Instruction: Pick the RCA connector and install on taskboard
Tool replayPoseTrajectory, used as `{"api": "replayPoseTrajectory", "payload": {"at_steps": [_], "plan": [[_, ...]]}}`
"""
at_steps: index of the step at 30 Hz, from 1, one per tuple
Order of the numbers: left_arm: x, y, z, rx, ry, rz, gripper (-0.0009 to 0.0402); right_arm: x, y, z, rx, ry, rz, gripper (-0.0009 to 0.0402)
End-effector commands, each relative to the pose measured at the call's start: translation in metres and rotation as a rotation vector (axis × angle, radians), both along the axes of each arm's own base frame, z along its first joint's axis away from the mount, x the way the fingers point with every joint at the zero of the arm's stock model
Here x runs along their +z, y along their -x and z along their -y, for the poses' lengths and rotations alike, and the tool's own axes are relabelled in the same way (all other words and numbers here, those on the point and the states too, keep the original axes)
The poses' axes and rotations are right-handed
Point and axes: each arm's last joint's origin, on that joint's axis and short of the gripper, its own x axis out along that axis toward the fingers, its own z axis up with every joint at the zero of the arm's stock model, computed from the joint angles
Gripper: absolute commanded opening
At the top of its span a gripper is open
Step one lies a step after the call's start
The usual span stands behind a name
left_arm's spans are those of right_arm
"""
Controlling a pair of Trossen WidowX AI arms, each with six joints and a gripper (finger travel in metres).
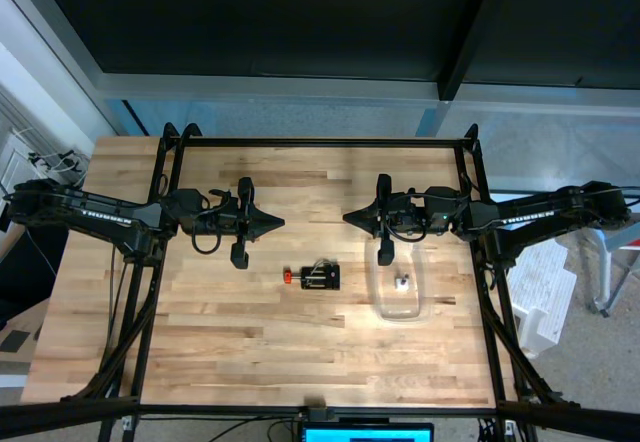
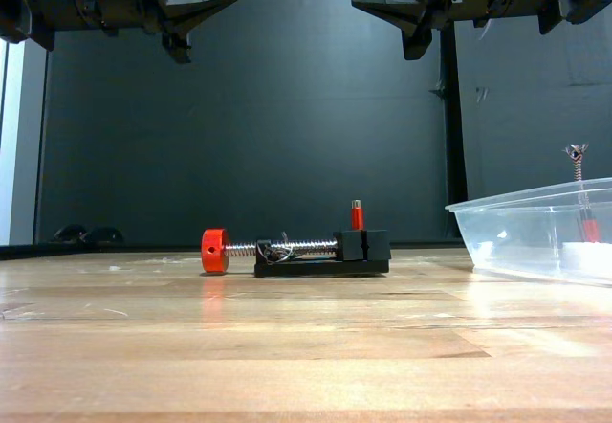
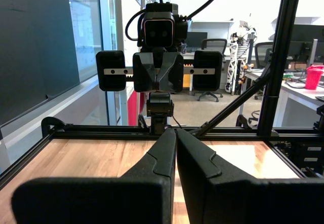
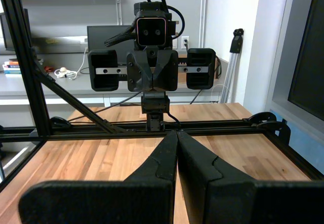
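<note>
Progress on the task looks nil: by my reading, no step is done and all of it is left. The connector (image 1: 401, 283) lies inside the tray (image 1: 381, 302), right of centre in the high view. In the low view it shows through the tray's clear wall at the right edge of the frame as a thin piece with a red band and a twisted wire end poking above the rim. Nothing touches it.

The taskboard (image 1: 322, 276) sits near the centre of the surface (image 1: 200, 342), well apart from the tray and to its left in the frame. Its red knob (image 1: 287, 276) points toward the frame's left. In the low view a short red stub (image 2: 356, 214) stands upright on the block. I cannot tell which fitting is meant to take the connector.

The right end effector (image 1: 350, 219) hangs high above the surface, just above the tray's far end in the high view, pointing toward the frame's centre. Its fingers (image 4: 167, 155) are pressed together and hold nothing. The left end effector (image 1: 276, 223) mirrors it at left of centre, also raised, with its fingers (image 3: 164, 150) closed and empty.

What is left, I judge, is everything: opening the fingers, going down into the tray, taking the connector, carrying it to the taskboard and seating it. The right arm is the nearer one for that.
</note>
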Motion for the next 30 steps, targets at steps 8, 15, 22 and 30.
{"api": "replayPoseTrajectory", "payload": {"at_steps": [8,15,22,30], "plan": [[0.000,0.000,0.000,-0.001,0.000,0.000,0.0000,0.000,0.000,0.000,0.000,0.000,0.000,0.0000],[0.000,0.000,0.000,0.000,0.000,0.000,0.0000,0.000,0.000,0.000,0.000,0.000,0.000,0.0000],[0.000,0.000,0.000,0.000,0.000,0.000,0.0000,0.000,0.000,0.000,0.001,-0.007,0.001,0.0000],[0.000,0.000,0.000,-0.001,0.000,0.000,0.0000,0.007,0.020,0.000,-0.011,-0.008,-0.074,0.0000]]}}
